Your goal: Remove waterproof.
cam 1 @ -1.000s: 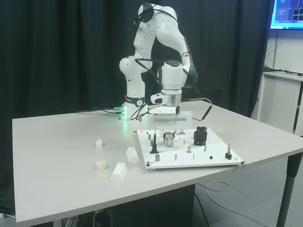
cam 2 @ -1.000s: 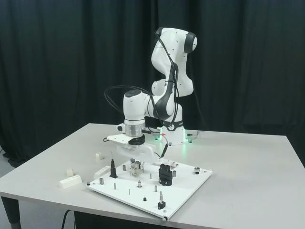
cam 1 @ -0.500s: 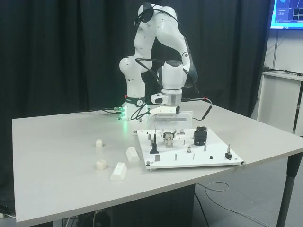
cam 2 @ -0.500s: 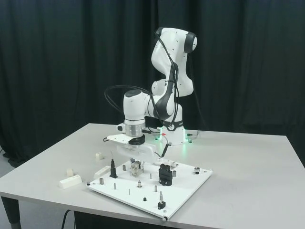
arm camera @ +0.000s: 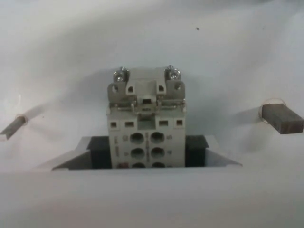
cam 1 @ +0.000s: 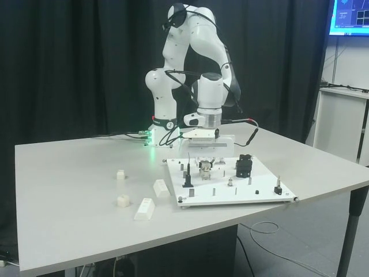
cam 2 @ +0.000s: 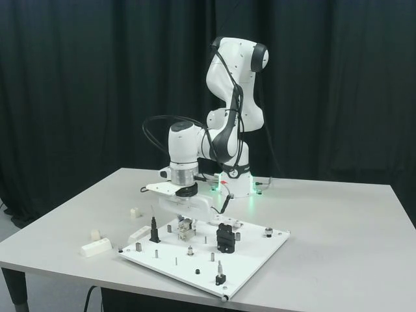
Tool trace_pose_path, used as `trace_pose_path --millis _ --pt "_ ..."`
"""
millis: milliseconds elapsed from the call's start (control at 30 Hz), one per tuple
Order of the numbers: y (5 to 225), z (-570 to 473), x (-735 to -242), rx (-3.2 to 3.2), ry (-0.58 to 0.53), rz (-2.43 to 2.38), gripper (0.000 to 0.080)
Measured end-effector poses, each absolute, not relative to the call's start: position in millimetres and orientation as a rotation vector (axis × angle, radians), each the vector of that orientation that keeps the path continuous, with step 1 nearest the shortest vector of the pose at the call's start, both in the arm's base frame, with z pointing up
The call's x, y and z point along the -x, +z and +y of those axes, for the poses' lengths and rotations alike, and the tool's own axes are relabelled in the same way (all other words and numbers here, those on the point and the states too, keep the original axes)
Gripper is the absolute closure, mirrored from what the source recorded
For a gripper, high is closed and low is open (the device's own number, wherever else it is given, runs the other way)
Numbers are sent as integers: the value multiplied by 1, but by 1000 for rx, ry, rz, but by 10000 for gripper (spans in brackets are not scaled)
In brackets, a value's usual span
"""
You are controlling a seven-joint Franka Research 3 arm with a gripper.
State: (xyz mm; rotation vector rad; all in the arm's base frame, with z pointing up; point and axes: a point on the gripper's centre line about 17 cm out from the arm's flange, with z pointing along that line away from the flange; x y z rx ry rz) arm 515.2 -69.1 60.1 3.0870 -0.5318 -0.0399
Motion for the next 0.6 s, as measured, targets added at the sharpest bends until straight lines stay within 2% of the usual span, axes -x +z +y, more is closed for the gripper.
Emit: trace_pose_path --millis 600 --pt "61 -69 -516 -3085 -40 -520 489"
